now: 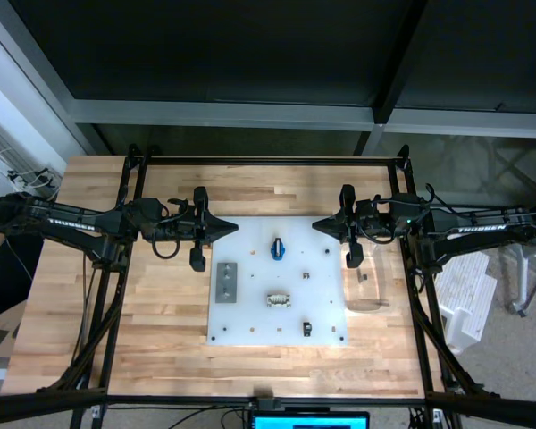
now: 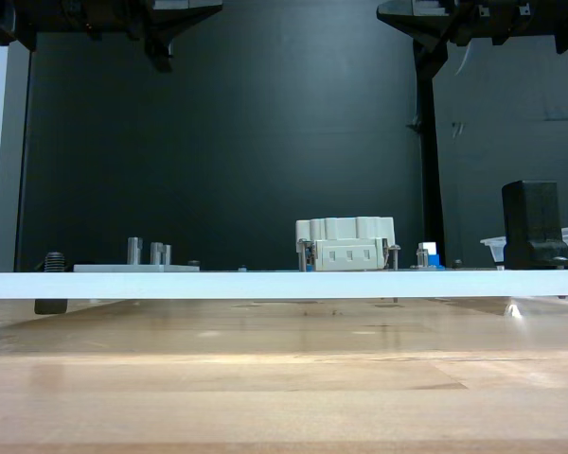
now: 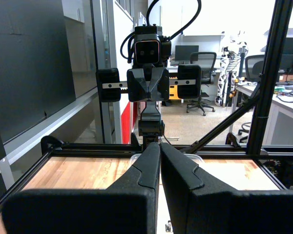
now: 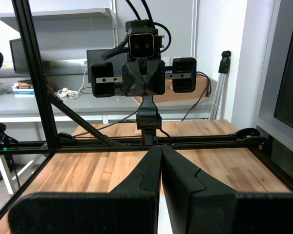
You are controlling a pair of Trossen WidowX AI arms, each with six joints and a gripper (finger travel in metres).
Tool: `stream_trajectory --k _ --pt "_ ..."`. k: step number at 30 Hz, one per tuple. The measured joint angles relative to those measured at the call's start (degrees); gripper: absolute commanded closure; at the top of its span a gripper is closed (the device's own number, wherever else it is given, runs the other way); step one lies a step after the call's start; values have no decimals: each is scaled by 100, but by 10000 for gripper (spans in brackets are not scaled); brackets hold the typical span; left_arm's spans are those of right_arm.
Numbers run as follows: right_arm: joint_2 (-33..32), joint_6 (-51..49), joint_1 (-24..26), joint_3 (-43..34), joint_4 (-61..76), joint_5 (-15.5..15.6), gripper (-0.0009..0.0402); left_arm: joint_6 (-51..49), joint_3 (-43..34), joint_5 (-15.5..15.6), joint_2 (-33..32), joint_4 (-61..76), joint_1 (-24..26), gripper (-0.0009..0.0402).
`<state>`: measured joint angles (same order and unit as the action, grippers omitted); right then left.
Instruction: Pick the 16mm bar and install on taskboard
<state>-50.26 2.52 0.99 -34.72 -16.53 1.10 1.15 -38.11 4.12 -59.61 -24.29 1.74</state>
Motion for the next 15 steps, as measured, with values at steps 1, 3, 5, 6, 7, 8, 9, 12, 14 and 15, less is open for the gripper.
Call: stream_trajectory --k 1,3,5,6,7,8,9,12,14,15 --pt "-2 0 0 0 -2 0 393 2 2 0 0 -2 -2 393" --pt "0 0 0 -2 -2 0 393 0 2 -2 0 -2 0 393" --pt "0 2 0 0 0 2 393 0 2 -2 2 0 0 393" --pt "-2 4 0 0 0 2 393 2 0 0 0 0 0 393" --pt "0 2 0 0 0 2 393 0 0 -2 2 0 0 393" --pt "-2 4 0 0 0 2 393 0 2 0 0 0 0 393" --pt "0 4 0 0 -2 2 393 0 0 -2 0 0 0 393" --pt "-2 4 0 0 0 2 393 0 2 -2 0 0 0 393" --pt "-2 33 0 0 2 2 393 0 2 -2 0 0 0 393" --pt "0 46 0 0 20 0 393 0 0 0 0 0 0 393"
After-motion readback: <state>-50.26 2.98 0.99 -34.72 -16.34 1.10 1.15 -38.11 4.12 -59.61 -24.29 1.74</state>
